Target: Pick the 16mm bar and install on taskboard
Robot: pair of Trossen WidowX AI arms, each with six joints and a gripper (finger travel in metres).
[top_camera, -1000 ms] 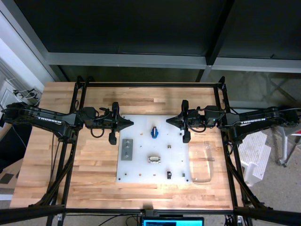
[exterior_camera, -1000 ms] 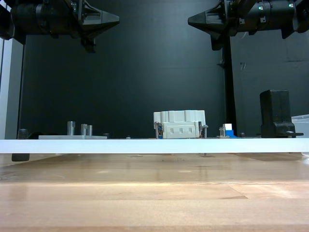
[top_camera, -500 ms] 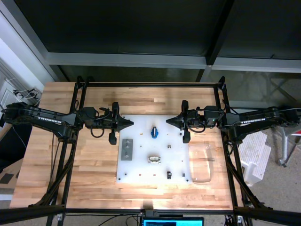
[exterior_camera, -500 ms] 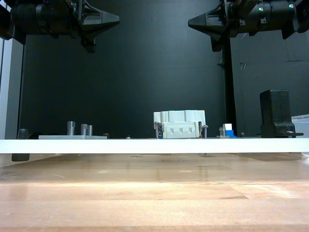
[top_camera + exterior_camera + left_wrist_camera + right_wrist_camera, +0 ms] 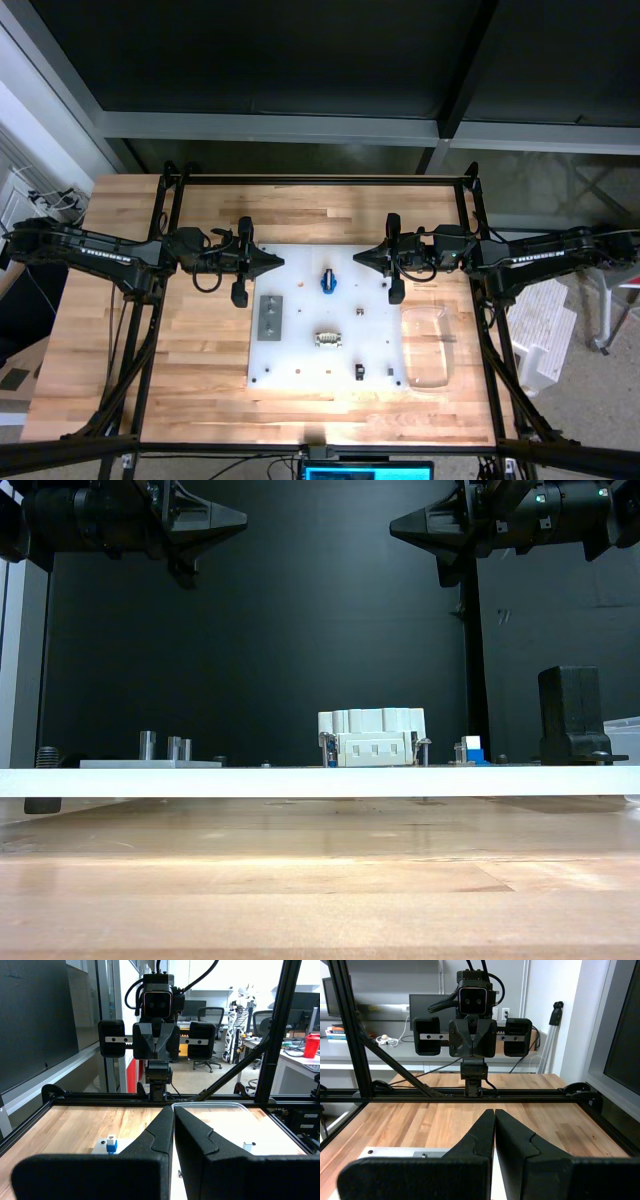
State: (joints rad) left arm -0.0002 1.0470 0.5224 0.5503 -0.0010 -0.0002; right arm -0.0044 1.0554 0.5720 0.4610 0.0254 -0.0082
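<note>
1. Nothing has moved since the earlier frames; both arms hang above the surface (image 5: 190,360).
2. Left gripper (image 5: 275,262) hovers over the board's (image 5: 300,360) 10 o'clock edge, fingers pressed together, holding nothing.
3. Right gripper (image 5: 360,257) hovers near 1 o'clock, likewise pressed together.
4. The bar (image 5: 387,371) sits on the board toward 5 o'clock, near the black part (image 5: 359,373).

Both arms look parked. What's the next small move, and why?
Probably open the right gripper before it descends. It and the left gripper both hang high over the far edge of the board, jaws shut and empty. A small dark piece, possibly the bar, lies near the board's right edge, on the right gripper's side.
</note>
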